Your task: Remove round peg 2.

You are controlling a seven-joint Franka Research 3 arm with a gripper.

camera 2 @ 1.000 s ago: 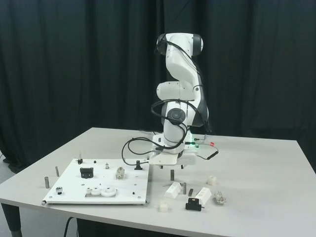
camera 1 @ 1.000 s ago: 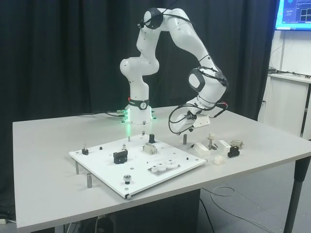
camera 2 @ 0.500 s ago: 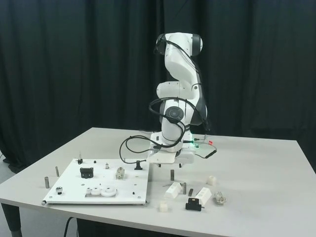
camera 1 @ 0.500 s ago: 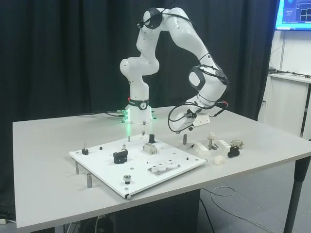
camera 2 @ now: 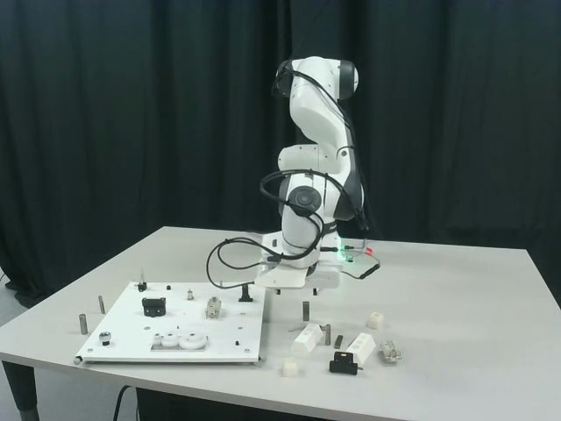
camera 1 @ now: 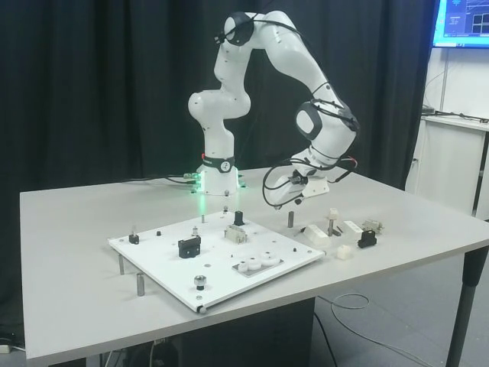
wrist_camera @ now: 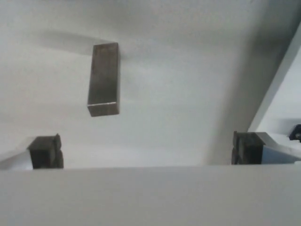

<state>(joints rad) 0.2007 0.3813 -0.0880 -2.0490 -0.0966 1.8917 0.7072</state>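
Hanging above the grey counter (camera 1: 69,229), the claw (wrist_camera: 146,153) is spread wide and holds nothing; its two dark fingertips (wrist_camera: 44,151) stand far apart in the wrist view. Round peg 2 (wrist_camera: 103,79) stands upright on the counter below the claw, touching neither fingertip. In the room views the peg (camera 1: 290,219) is just beside the edge of the white board (camera 1: 153,256), between the board and the white blocks (camera 1: 315,232), with the claw (camera 2: 294,282) a little above it.
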